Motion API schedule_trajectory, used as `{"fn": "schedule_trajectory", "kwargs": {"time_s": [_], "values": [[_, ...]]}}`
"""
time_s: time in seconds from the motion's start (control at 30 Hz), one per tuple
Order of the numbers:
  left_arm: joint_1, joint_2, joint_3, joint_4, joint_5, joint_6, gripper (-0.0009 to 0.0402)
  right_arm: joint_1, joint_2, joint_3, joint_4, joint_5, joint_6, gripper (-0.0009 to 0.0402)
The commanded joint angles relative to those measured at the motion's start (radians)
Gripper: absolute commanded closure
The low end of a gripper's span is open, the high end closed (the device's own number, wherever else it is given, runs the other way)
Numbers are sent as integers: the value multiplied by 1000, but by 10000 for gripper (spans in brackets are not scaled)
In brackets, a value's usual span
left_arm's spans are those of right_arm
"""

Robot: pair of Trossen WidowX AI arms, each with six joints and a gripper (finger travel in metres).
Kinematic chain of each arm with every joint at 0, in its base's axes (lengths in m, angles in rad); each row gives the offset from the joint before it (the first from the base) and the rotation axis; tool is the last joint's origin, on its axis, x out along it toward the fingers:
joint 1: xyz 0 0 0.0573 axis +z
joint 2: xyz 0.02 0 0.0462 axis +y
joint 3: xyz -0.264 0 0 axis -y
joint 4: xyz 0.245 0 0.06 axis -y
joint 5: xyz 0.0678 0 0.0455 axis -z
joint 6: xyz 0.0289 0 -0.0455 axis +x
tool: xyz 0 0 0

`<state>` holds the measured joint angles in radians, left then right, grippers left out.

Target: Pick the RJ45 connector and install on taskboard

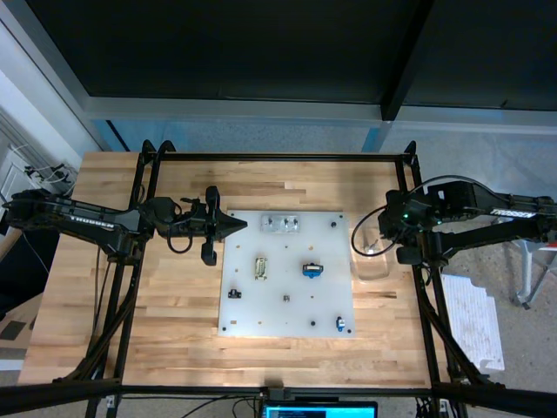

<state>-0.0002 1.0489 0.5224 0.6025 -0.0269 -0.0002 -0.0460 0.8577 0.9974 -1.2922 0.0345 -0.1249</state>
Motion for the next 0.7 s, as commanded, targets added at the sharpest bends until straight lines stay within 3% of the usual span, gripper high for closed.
{"fn": "schedule_trajectory", "kwargs": {"time_s": [0.03,0.1,0.23,0.7], "values": [[0,0,0,0,0,0,393,0,-12,-2,-19,0,0,325],[0,0,0,0,0,0,393,0,-14,-3,-34,3,-10,315],[0,0,0,0,0,0,393,0,-10,-25,-49,52,-24,294],[0,0,0,0,0,0,393,-10,-6,-163,71,51,-71,196]]}}
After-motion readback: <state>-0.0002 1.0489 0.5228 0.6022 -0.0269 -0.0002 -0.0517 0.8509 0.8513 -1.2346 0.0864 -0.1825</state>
